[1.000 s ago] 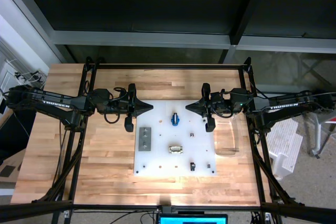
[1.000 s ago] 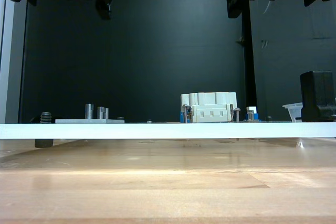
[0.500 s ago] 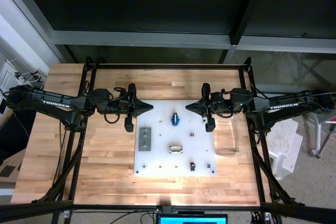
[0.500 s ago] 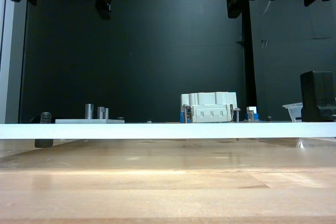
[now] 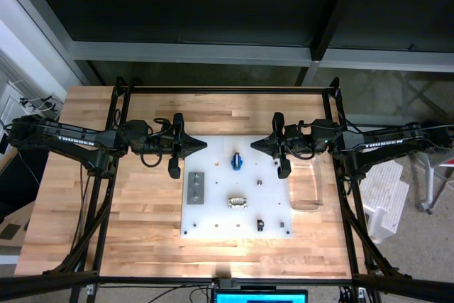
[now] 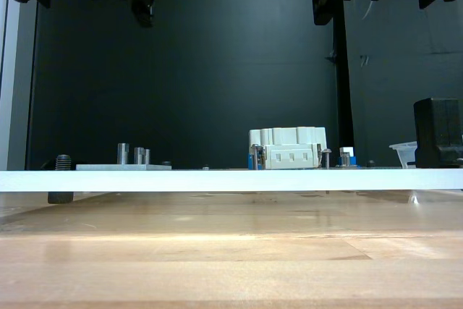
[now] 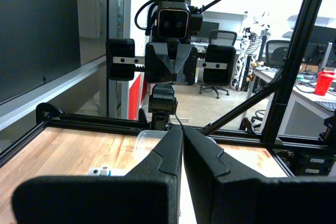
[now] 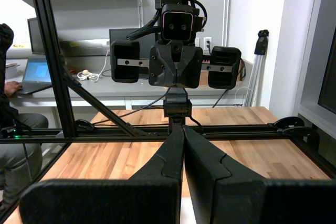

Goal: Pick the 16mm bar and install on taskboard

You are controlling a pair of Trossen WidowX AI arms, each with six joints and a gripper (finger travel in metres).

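locating the 16mm bar with certainty is not possible from where one stands: neither gripper carries it. the likeliest candidates are the short upright metal pegs (image 6: 124, 153) standing close together on the grey plate (image 5: 195, 188), at the left side of the white taskboard (image 5: 213, 221). which of them, if any, is the bar cannot be told. the left gripper (image 5: 203, 145) hangs high over the board's far left edge, and the right gripper (image 5: 254, 144) hangs opposite it, tips facing and apart. both pairs of fingers (image 7: 167, 156) are pressed together with nothing between them.

risks, as judged:
(a) a neighbouring peg of similar width is taken by mistake.
(b) a descent with the fingers closed strikes a peg top instead of straddling it.
(c) a finger catches the adjacent peg, since the pegs stand just beside one another.
(d) the arms meet if both reach inward over the table (image 5: 142, 239).
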